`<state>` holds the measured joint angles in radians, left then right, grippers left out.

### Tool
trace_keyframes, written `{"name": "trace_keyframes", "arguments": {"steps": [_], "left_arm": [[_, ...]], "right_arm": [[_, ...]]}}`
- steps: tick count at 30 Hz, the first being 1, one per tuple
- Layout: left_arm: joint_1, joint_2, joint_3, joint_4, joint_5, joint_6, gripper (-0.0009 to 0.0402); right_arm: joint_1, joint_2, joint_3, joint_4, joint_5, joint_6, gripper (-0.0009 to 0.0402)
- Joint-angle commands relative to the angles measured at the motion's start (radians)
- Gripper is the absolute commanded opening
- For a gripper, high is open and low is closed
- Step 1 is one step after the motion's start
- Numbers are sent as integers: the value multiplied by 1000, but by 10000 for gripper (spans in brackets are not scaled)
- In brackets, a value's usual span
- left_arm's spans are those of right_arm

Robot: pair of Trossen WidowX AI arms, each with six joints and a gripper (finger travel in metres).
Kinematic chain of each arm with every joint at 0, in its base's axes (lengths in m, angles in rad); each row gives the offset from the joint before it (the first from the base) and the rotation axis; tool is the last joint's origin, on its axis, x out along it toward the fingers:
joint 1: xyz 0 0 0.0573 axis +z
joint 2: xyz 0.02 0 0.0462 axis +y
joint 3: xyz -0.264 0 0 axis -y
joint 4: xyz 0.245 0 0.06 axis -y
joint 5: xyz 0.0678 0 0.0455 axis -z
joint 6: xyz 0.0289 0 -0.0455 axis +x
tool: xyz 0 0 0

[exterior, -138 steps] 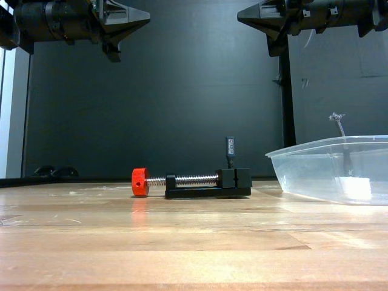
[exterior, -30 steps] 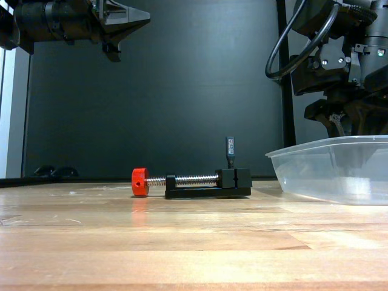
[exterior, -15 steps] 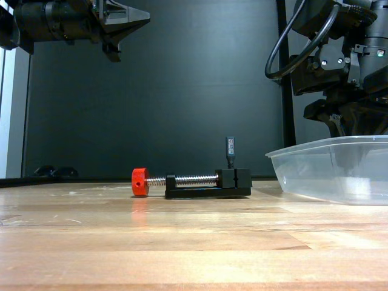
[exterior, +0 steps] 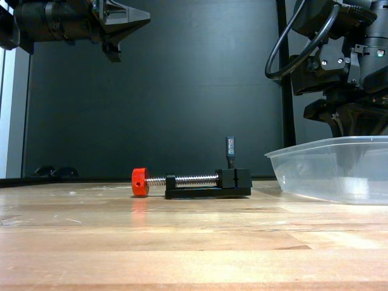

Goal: Pick the usb-c connector and install on the hub

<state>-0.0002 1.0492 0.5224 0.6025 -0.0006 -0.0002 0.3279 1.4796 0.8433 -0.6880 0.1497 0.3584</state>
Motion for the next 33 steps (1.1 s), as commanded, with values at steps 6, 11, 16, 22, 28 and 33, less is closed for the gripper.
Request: {"name": "trace_keyframes", "arguments": {"steps": [6, 11, 16, 22, 28, 33], "left_arm": [[0, 0, 0, 0, 0, 0, 0], [0, 0, 0, 0, 0, 0, 0], [0, 0, 0, 0, 0, 0, 0], [0, 0, 0, 0, 0, 0, 0], [0, 0, 0, 0, 0, 0, 0], [0, 0, 0, 0, 0, 0, 0]], "right_arm": [[-1, -11, 5, -7, -2, 1, -1], [-2, -33, 25, -26, -2, 1, 0], [-3, -53, 72, -85, -2, 0, 0], [-15, -65, 171, -185, -1, 0, 0], [-31, -64, 254, -237, -2, -8, 0], [-47, -48, 313, -271, -2, -7, 0]]}}
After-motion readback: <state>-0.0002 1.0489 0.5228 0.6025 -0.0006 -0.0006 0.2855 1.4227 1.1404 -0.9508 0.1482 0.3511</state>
